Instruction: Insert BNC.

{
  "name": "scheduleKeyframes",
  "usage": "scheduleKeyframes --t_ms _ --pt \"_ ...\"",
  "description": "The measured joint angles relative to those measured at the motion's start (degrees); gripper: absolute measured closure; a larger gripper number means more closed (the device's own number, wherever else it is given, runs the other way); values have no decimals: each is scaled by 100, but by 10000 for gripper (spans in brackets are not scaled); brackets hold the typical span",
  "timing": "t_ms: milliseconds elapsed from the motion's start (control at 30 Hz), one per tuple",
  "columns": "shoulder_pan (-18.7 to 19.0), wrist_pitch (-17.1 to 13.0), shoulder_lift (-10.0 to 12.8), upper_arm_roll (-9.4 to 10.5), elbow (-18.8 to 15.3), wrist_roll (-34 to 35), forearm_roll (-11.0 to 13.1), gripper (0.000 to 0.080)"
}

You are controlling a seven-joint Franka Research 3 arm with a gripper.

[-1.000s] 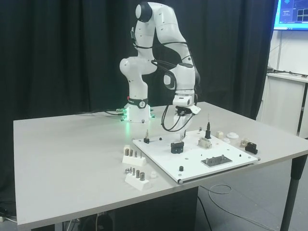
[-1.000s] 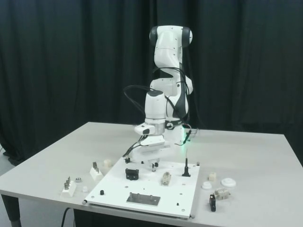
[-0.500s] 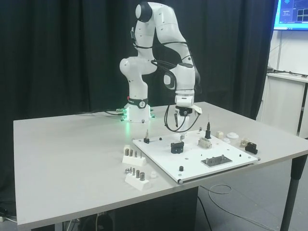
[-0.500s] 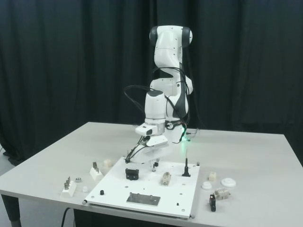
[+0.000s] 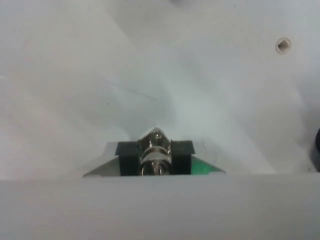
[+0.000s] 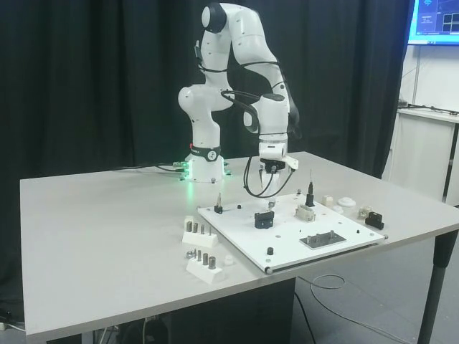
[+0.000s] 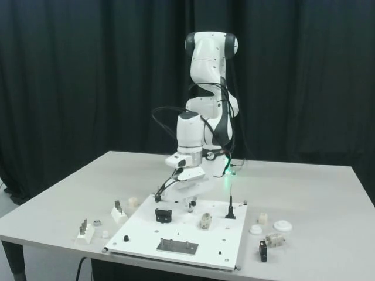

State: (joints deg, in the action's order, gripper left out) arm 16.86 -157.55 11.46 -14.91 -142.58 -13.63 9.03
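I see the gripper (image 7: 185,182) hanging above the white board (image 7: 176,246), jaws pinching nothing I can make out; spread or pressed, I cannot tell. The connector (image 5: 154,157) stands upright on the board, directly beneath the wrist.

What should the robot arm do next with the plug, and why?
Probably lower the gripper toward the socket on the white board. In the wrist view the jaws seem to be clamped on the metal BNC, and the room views show it hanging above the board, not yet plugged in. The socket stands just below it.
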Motion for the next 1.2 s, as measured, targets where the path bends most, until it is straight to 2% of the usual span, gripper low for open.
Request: scheduleKeyframes --t_ms 1200 --pt "14 14 -3 9 -1 -1420 -16 677"
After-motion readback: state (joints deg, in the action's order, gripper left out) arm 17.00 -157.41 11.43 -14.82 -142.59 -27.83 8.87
